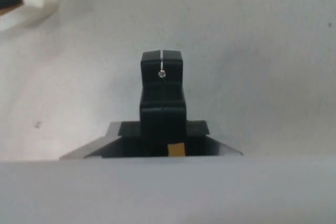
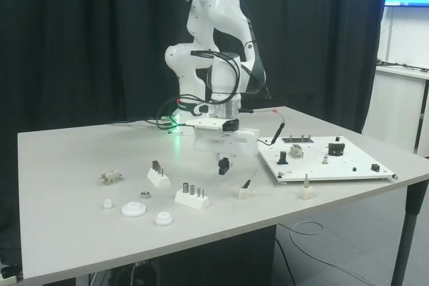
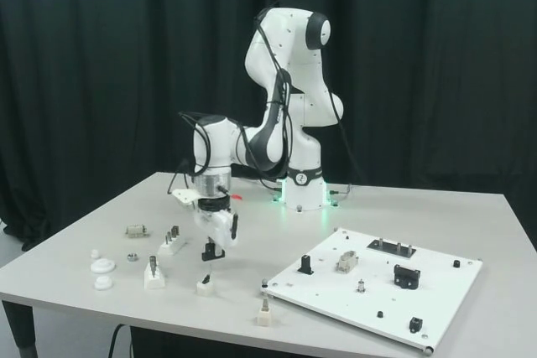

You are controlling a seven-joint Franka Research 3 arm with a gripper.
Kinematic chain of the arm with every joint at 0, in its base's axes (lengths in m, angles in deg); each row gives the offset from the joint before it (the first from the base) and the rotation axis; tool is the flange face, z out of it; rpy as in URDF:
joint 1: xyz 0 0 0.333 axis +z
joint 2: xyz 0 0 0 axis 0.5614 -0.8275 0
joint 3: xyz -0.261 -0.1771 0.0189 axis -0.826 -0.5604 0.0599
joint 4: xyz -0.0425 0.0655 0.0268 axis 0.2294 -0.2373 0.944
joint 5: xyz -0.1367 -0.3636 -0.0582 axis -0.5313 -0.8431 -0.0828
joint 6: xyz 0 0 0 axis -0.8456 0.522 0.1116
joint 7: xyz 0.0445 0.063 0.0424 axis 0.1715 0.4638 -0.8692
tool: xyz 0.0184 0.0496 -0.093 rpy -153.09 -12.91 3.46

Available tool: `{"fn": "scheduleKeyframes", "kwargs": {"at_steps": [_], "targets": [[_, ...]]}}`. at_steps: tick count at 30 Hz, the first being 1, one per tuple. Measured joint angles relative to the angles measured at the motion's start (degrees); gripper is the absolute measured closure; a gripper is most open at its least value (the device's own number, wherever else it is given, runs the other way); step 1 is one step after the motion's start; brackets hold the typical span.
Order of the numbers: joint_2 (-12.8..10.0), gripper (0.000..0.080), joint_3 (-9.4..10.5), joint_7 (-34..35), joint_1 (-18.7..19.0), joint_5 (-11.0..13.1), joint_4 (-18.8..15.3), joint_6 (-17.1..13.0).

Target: Place D-SUB.

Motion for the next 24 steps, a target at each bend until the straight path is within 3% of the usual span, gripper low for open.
{"fn": "scheduleKeyframes", "kwargs": {"at_steps": [8,24], "targets": [[0.2,0.0649,0.02,2.7,1.4,0.2,-3.1,-3.7],[1.9,0.0649,0.02,2.7,1.7,0.3,-5.4,-3.2]]}}
